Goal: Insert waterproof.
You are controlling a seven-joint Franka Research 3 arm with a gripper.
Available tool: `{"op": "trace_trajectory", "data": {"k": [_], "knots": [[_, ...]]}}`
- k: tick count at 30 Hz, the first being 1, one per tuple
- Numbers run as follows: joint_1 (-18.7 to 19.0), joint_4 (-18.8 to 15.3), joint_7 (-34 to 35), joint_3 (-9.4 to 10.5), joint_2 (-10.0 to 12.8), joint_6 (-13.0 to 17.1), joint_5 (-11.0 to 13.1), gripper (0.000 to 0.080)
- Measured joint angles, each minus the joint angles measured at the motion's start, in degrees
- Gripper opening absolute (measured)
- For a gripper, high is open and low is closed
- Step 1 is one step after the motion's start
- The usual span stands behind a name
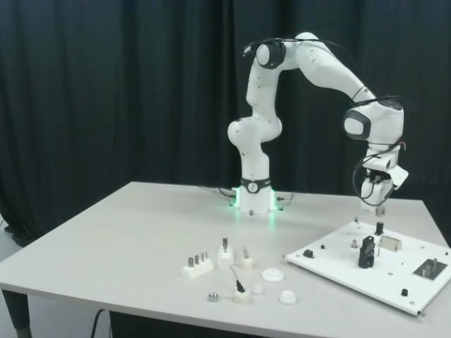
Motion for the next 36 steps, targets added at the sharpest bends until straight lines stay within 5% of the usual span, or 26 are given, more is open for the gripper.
{"op": "trace_trajectory", "data": {"k": [14, 36], "knots": [[2.8, 1.4, 3.9, 0.0, 3.9, 4.3, 0.2, 0.0317], [3.1, 6.9, 4.6, -0.7, 9.8, 3.2, 3.7, 0.0317]]}}
